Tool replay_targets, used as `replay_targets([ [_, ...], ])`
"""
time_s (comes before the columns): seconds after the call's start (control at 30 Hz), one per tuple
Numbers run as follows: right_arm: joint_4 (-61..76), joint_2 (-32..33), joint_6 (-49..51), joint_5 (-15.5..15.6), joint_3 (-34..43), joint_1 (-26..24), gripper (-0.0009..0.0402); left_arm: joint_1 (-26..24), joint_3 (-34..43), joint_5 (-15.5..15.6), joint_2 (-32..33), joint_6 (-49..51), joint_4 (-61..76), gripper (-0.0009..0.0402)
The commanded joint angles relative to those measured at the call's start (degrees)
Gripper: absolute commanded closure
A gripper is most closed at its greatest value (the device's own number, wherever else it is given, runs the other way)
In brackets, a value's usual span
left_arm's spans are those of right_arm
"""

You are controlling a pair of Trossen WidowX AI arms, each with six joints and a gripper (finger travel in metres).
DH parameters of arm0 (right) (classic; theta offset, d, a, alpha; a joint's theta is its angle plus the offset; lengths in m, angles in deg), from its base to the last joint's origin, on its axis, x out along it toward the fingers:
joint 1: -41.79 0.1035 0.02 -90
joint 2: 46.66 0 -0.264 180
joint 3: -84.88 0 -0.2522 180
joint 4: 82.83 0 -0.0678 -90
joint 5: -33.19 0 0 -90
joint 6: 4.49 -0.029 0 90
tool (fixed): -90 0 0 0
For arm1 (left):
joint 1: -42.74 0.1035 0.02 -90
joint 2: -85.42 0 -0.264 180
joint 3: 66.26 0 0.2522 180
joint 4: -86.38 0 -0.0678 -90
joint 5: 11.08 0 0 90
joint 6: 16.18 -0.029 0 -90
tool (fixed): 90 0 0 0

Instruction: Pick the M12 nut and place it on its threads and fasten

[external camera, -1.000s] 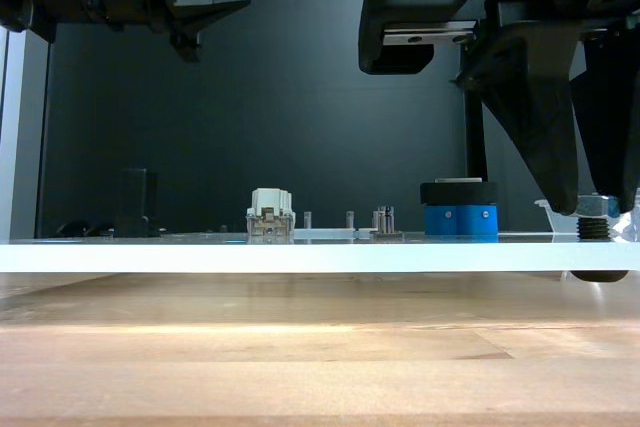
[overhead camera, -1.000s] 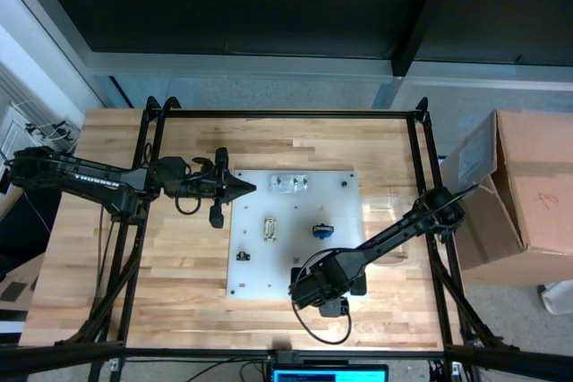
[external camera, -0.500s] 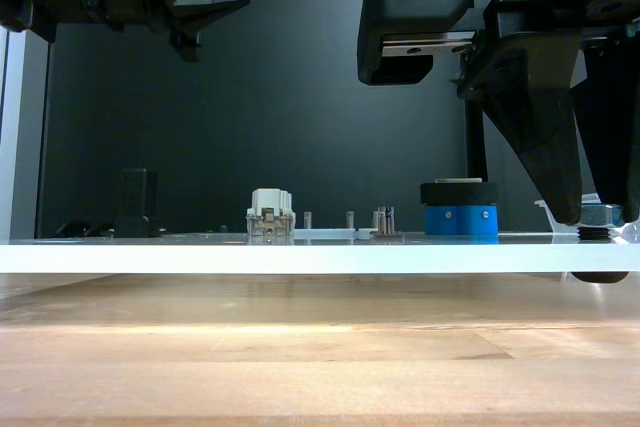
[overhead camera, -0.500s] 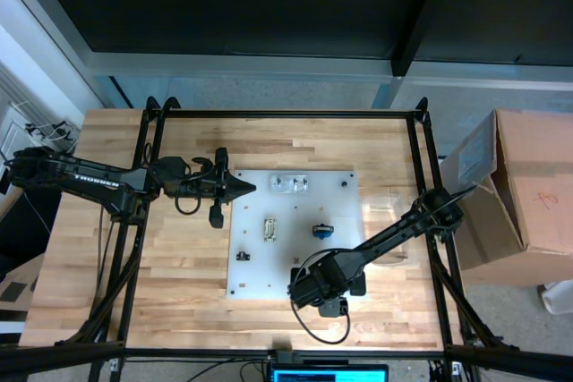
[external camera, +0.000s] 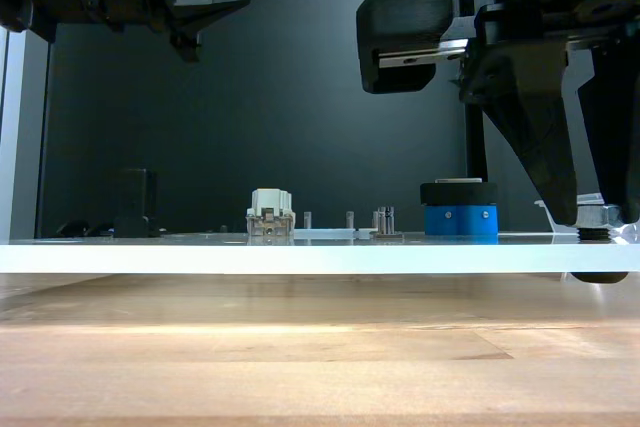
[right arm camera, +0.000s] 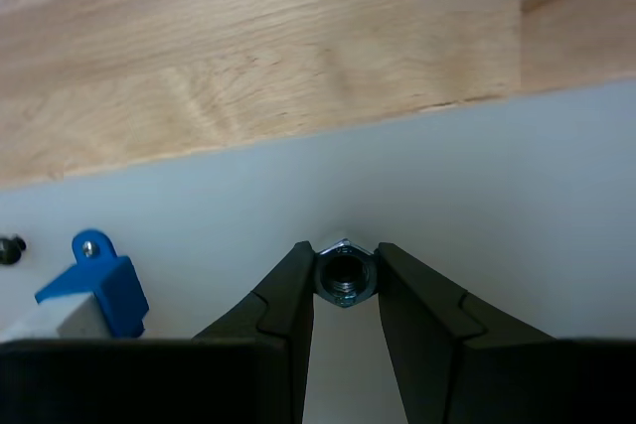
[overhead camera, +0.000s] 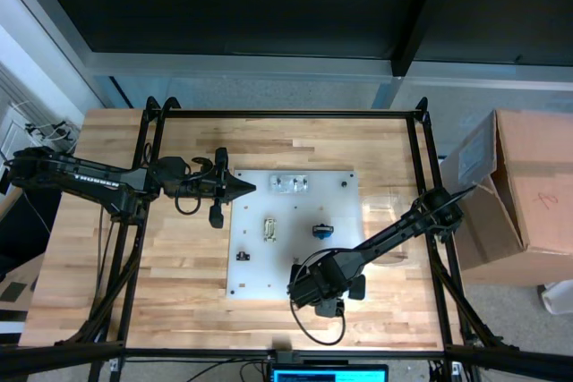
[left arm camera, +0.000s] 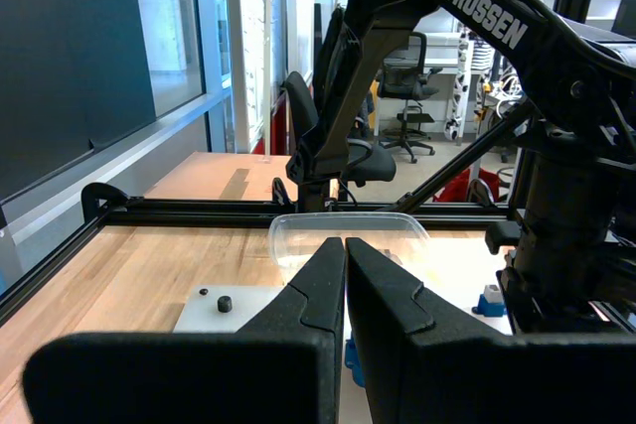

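The right claw (right arm camera: pixel 345 257) is pointing straight down over the near right edge of the white board (overhead camera: pixel 269 261). It is clenching the M12 nut (right arm camera: pixel 345 278) across opposite flats, one finger on each side. In the low view the nut is sitting on its stud (external camera: pixel 597 234), low down, with only a thin band of black ribs showing beneath it. It is not lying in the clear tray (overhead camera: pixel 387 206). Gripping in line with the stud's axis is, I judge, letting the wrist's rotation drive the nut down the threads. Fastening appears well along, though perhaps not finished. The left claw (left arm camera: pixel 345 241) is hovering high by the board's far left corner, its fingers pressed together on nothing. It is probably standing off there to leave the other arm room.
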Motion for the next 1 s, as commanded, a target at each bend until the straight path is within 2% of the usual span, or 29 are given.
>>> replay_targets([
  [0.03, -0.7, 0.0, -8.0, -0.1, 0.0, -0.2, 0.0380, 0.0, 0.0, 0.0, 0.0, 0.0, 0.0, 0.0393],
  [0.4, 0.6, -0.2, -39.1, 0.0, 0.0, -0.7, 0.0380, 0.0, 0.0, 0.0, 0.0, 0.0, 0.0, 0.0393],
  [1.0, 0.8, -0.3, -79.4, -0.1, 0.0, -0.7, 0.0380, 0.0, 0.0, 0.0, 0.0, 0.0, 0.0, 0.0393],
])
